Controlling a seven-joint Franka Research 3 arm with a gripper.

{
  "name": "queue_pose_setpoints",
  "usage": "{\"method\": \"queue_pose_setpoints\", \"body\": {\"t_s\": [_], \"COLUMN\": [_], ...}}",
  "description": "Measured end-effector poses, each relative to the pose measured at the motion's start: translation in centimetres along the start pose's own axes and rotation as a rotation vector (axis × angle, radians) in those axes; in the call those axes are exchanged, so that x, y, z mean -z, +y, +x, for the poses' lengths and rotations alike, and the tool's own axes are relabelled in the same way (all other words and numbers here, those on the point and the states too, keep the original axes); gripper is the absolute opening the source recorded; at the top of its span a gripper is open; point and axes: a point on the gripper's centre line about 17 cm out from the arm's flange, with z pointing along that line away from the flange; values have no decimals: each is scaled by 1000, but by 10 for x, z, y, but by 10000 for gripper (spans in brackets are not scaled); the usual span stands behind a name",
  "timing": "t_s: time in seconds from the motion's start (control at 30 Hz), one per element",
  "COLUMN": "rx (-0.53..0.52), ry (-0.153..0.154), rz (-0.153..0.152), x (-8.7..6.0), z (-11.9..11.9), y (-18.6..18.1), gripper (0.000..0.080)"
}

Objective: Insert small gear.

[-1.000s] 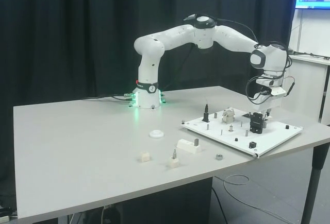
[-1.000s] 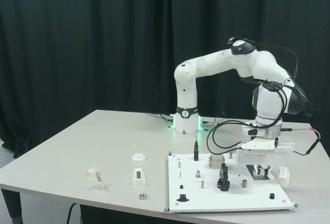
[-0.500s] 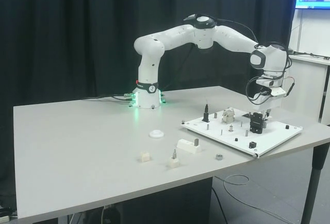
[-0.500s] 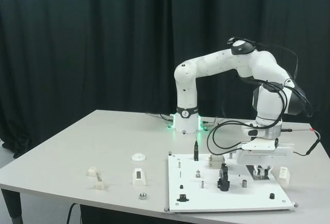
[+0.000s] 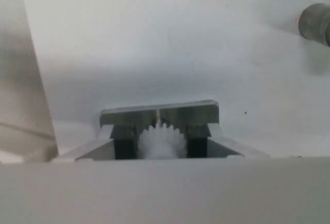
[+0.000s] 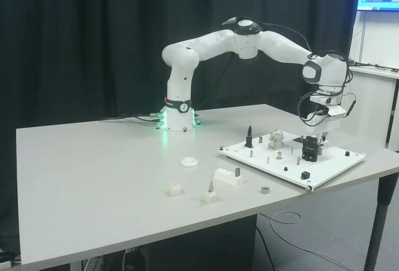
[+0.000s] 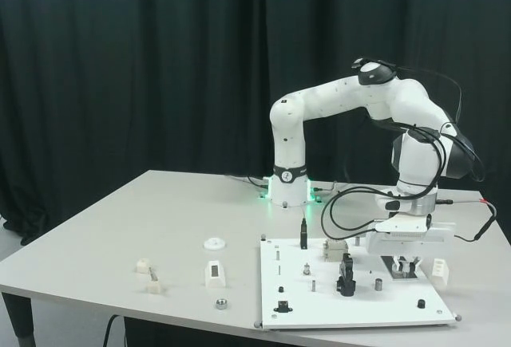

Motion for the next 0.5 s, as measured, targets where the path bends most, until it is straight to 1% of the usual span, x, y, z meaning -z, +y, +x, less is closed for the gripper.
{"method": "queue_pose_setpoints", "body": {"t_s": [0.23, 0.5], "rx": [-10, -126], "ry": [1, 0], "rz": [0, 2], "x": [0, 0], "z": [0, 0], "y": [0, 1], "gripper": [199, 199]}}
